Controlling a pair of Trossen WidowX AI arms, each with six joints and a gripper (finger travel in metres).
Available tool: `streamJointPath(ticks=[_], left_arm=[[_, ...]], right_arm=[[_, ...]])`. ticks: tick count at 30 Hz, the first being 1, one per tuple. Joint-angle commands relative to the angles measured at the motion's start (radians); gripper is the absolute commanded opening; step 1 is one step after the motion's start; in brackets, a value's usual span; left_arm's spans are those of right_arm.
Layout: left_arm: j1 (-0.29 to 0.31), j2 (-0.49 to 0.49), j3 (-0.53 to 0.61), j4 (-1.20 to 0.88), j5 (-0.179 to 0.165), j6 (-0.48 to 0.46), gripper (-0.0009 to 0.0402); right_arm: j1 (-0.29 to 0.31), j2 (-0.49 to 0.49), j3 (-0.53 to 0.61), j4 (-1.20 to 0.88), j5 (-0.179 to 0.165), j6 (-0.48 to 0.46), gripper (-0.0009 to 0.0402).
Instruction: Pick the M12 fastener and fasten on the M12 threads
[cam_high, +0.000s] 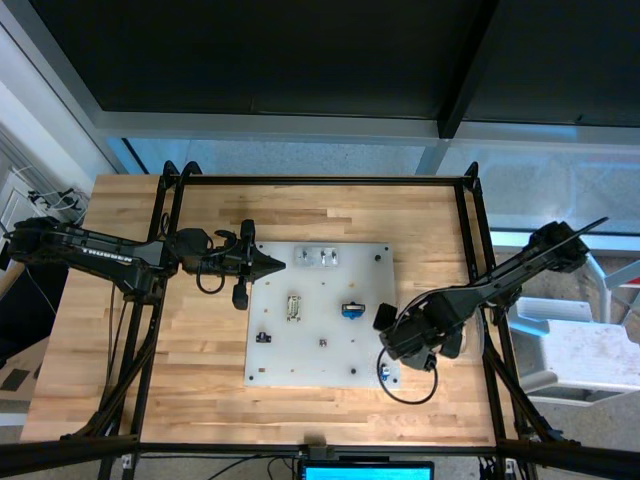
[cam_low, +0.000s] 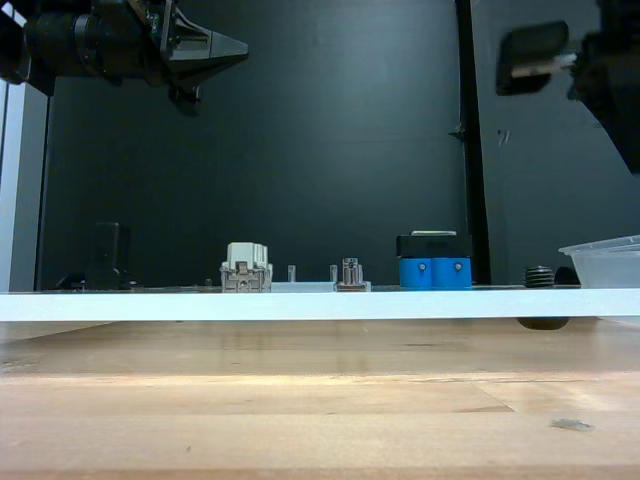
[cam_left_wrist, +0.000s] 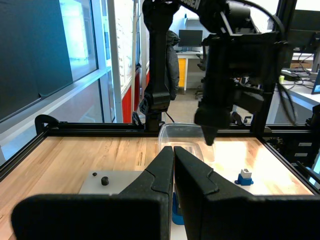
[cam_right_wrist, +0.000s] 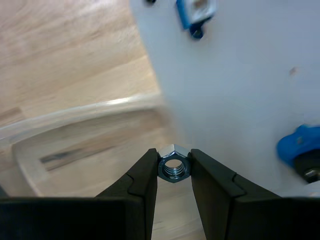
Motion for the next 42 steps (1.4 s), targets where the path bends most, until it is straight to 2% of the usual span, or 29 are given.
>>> streamJointPath(ticks=[1,12,24,32,42], left_arm=[[0.000,0.000,0.000,0.000,0.000,0.000,0.0000],[0.000,0.000,0.000,0.000,0.000,0.000,0.0000],[0.000,0.000,0.000,0.000,0.000,0.000,0.0000],[0.000,0.000,0.000,0.000,0.000,0.000,0.0000],[0.000,0.000,0.000,0.000,0.000,0.000,0.0000]], right_arm=[[0.000,0.054,0.062,-0.004,0.001,-0.029,0.0025],[0.007,0.271,0.298,-0.071,0.001,-0.063,0.0025],[0.015,0.459,0.504,-0.081,0.001,-0.105,0.0025],[0.020,0.541,0.583,-0.075,0.001,-0.112,0.0025],[0.019,0.581,0.589,-0.046,0.001,-0.113,0.0025]])
